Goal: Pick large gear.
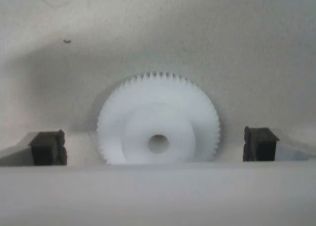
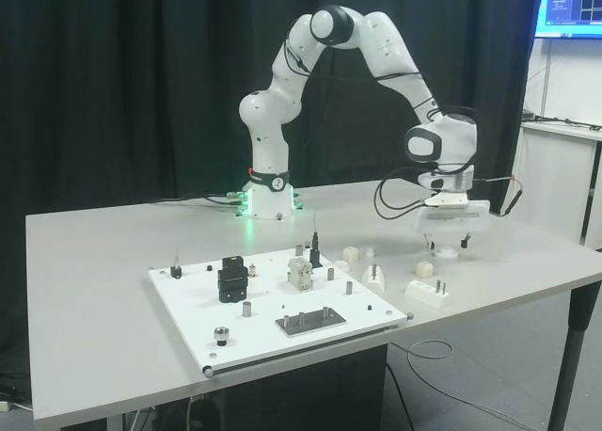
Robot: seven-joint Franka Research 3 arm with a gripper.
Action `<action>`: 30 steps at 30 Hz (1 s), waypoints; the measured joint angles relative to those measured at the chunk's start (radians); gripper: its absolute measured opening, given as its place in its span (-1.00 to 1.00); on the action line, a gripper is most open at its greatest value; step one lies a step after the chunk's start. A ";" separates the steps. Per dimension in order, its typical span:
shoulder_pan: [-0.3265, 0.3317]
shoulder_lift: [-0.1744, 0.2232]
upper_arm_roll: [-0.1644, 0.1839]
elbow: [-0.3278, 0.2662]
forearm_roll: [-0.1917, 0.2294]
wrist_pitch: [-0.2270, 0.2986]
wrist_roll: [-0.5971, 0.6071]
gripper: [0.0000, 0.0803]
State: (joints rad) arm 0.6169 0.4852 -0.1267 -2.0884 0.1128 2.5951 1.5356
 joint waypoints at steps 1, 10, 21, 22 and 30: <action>0.000 0.001 0.001 -0.002 0.000 0.007 0.000 0.99; 0.000 0.011 0.007 -0.008 0.000 0.033 0.000 0.99; 0.000 0.024 0.008 -0.008 0.000 0.050 0.007 0.99; 0.000 0.024 0.008 -0.008 0.000 0.051 0.007 0.99; -0.003 0.024 0.008 -0.008 0.000 0.052 0.007 0.47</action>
State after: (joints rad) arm 0.6138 0.5090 -0.1188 -2.0960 0.1128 2.6471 1.5423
